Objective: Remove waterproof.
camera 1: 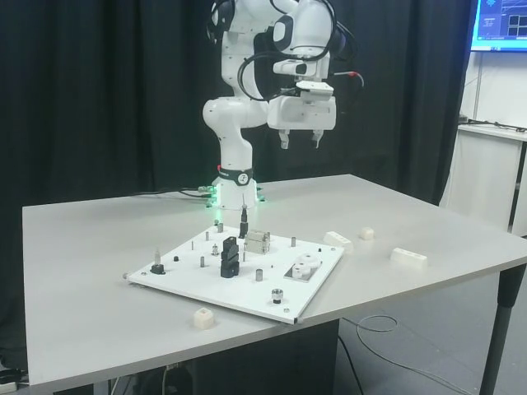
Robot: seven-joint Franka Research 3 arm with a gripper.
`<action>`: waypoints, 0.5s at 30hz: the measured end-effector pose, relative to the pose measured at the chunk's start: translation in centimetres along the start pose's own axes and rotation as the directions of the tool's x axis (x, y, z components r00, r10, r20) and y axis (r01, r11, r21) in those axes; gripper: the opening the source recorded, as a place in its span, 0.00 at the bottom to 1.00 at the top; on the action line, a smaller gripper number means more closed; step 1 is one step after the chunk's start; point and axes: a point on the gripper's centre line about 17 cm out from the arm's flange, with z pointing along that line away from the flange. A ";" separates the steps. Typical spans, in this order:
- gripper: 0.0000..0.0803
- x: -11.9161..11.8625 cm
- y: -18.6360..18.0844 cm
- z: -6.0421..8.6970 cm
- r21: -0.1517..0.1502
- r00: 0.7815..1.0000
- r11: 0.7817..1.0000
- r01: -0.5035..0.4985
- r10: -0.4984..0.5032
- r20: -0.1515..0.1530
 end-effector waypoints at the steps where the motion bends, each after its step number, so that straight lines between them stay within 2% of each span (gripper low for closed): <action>1: 1.00 0.0 0.1 0.0 0.000 1.000 1.000 0.002 -0.002 0.000; 15: 1.00 0.0 1.1 -0.3 -0.005 0.997 0.997 0.076 -0.076 -0.005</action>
